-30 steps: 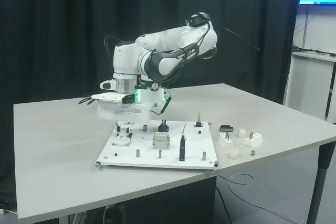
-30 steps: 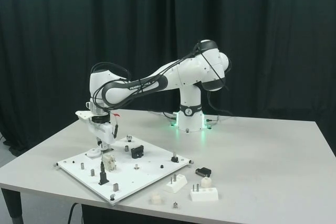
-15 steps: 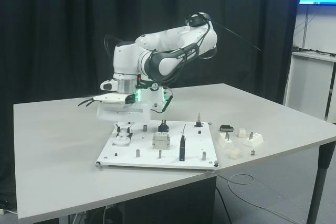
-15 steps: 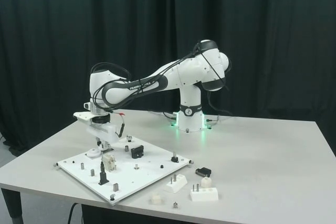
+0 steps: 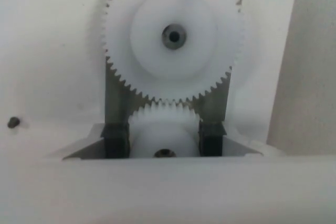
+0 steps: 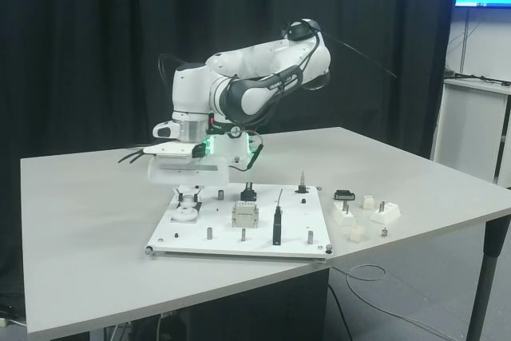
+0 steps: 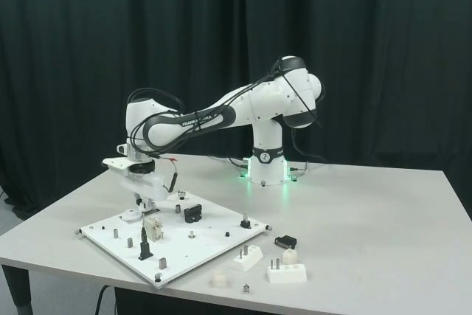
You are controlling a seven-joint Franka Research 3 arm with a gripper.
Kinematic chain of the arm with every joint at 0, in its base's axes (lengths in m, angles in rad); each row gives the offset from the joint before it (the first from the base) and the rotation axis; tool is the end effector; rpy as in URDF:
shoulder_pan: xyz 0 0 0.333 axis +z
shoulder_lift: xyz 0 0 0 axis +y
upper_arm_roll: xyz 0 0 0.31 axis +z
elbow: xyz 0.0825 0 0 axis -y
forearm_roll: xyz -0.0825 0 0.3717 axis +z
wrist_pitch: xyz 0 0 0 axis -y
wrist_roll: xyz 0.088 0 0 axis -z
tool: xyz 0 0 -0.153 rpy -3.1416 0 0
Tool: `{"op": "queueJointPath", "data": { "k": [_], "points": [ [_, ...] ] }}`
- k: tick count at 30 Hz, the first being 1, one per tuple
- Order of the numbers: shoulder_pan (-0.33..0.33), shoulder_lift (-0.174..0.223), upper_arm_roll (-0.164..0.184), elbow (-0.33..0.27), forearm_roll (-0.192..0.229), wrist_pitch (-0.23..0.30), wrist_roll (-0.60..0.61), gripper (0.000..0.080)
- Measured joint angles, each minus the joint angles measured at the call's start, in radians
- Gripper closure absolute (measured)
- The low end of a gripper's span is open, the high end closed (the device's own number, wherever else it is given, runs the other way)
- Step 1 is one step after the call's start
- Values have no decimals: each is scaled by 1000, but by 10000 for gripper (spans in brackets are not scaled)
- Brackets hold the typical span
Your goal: Insert medium gear.
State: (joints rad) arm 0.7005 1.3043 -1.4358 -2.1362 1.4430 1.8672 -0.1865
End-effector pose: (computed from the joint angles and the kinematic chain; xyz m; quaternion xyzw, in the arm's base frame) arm 0.4464 -0.3039 0.1743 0.8196 -0.5723 0.0256 0.0049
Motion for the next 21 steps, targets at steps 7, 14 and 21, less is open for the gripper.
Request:
{"op": "queueJointPath", "data": {
  "k": [7,14,21],
  "points": [
    [-2,0,0,0,2,0,101,519],
    [-3,0,0,-1,3,0,201,519],
    [-3,0,0,-1,3,1,276,519]
  ]
}}
